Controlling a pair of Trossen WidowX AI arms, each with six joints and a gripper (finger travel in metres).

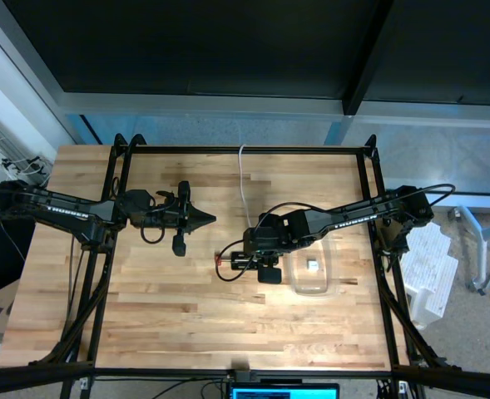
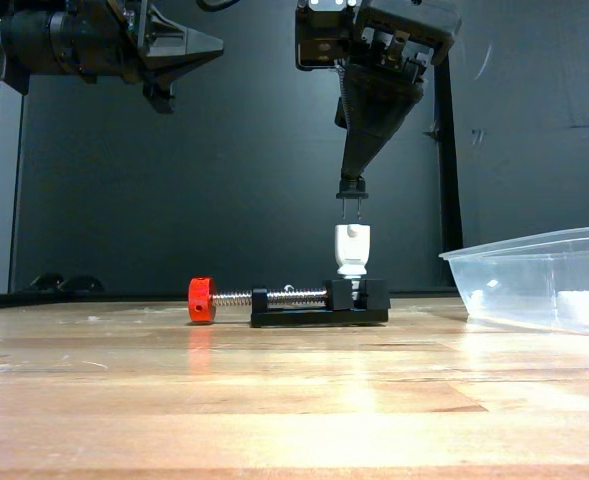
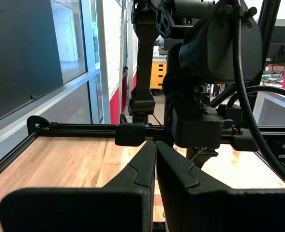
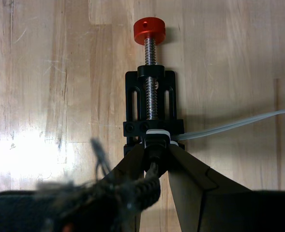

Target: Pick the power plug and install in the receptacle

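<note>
My right gripper (image 2: 352, 190) is shut on the small black power plug (image 2: 351, 202), prongs pointing down. It hangs just above the white receptacle (image 2: 352, 247), apart from it by a small gap. The receptacle stands upright in a black vise (image 2: 319, 303) with an orange-red knob (image 2: 201, 300). In the right wrist view the plug (image 4: 153, 153) sits between the fingertips, over the receptacle's white face (image 4: 156, 133) and the vise (image 4: 150, 104). A white cord (image 1: 243, 179) runs toward the table's far edge. My left gripper (image 1: 207, 219) is shut and empty, raised left of the vise.
A clear plastic tray (image 1: 313, 268) sits right of the vise and holds a small white cube (image 1: 312, 265). A black frame rail (image 1: 245, 150) borders the wooden table.
</note>
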